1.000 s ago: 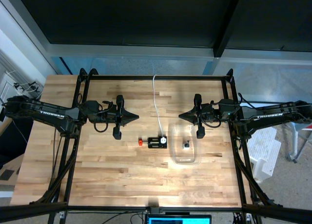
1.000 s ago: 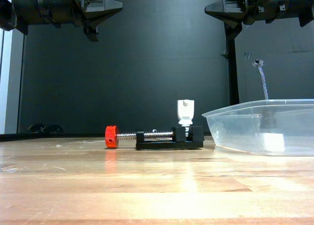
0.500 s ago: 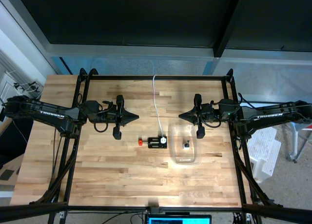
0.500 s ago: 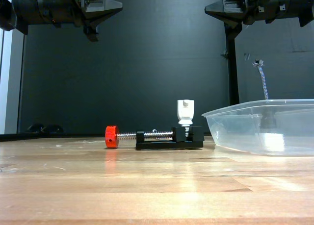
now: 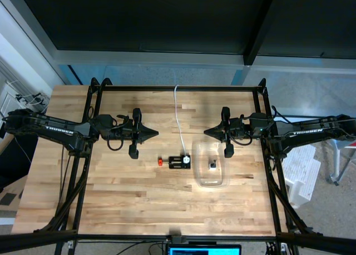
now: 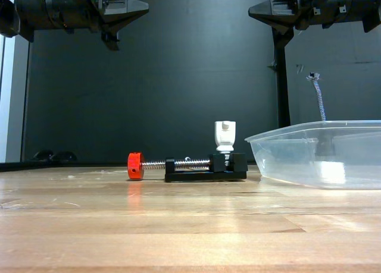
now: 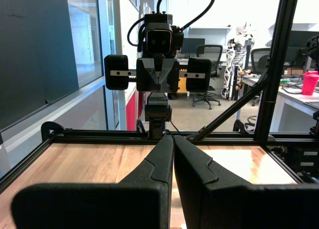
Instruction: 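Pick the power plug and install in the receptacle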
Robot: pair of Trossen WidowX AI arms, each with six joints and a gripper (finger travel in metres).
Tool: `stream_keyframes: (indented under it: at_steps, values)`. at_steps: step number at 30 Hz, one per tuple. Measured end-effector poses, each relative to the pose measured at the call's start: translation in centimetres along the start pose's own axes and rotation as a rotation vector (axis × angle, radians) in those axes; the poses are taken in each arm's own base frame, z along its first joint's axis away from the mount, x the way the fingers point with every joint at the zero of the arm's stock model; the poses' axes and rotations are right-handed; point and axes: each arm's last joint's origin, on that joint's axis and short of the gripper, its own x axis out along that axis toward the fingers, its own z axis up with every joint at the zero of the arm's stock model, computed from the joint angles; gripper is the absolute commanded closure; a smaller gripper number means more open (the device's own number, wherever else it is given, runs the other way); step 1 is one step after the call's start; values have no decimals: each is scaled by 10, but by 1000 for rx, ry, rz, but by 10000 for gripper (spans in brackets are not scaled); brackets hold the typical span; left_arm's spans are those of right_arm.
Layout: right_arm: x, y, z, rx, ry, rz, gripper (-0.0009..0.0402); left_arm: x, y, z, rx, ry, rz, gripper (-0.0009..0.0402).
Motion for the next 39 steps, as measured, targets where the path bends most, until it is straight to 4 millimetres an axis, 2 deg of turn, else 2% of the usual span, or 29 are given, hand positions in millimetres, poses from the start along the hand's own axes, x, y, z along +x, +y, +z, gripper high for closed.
stream_keyframes:
  at_steps: [18,27,36,39]
  values:
    - [0,0,2,36,0,9,393,0,0,0,0,-1,0,393]
    - [-6,15,18,47,365,74,393,0,0,0,0,0,0,393]
    - [-19,45,15,18,752,88,392,0,0,0,0,0,0,393]
    - [-20,51,12,20,835,75,378,0,0,0,0,0,0,393]
